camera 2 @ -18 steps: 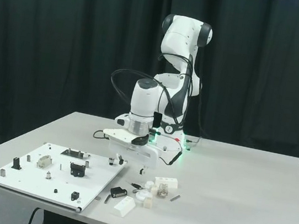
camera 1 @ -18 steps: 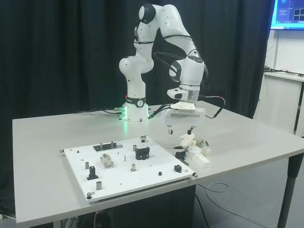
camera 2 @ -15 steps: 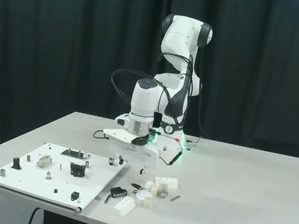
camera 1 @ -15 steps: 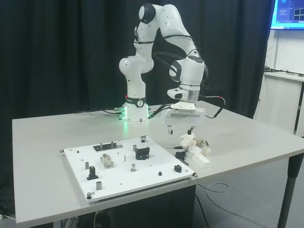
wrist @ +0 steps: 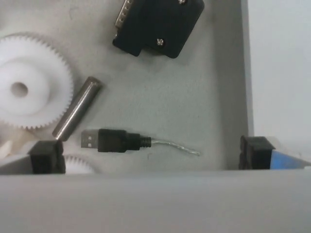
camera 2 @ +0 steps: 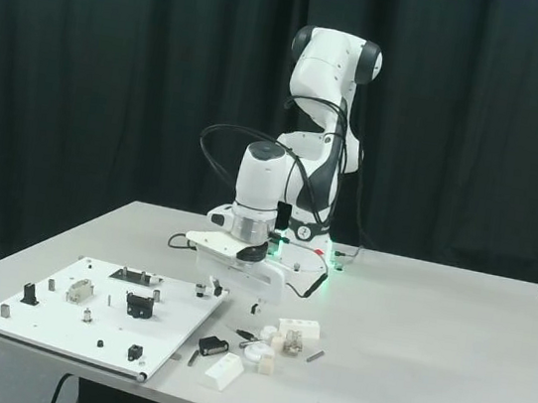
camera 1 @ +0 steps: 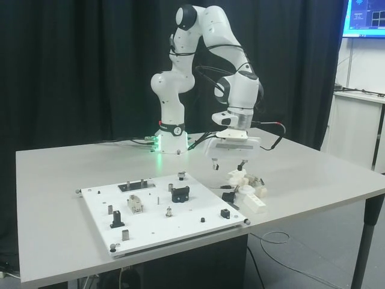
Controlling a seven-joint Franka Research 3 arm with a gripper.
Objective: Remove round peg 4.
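First room view, left to right: grey table [camera 1: 54, 174] bare on the left, lots of free room there. White board [camera 1: 180, 224] sits centre-left, its front edge close to the table's front edge, with small black and grey fixtures standing on it. The arm's base is upper centre, well behind the board. The gripper [camera 1: 228, 164] hangs right of centre, just past the board's far right corner, above the table and touching nothing. The heap of loose parts [camera 1: 248, 188] is just right of and below the gripper, near the table's front right edge. There is open table further right and behind.

Second room view: board on the lower left, gripper [camera 2: 233, 299] centre, parts [camera 2: 273, 348] lower centre, and the right half of the table is free.

Against the frames from 0.5 to 0.6 s ago, arm, gripper, board and parts all sit where they were, with no visible shift.

Wrist view: the gripper [wrist: 150, 154] is spread wide, with nothing pinched. On the table under it lie a white gear [wrist: 29, 87], a round peg [wrist: 77, 108], a black USB plug [wrist: 112, 141] and a black connector [wrist: 158, 24]. The round peg lies flat, off the board, beside the gear, with one end just beside one fingertip [wrist: 46, 156]. Its number is not readable.
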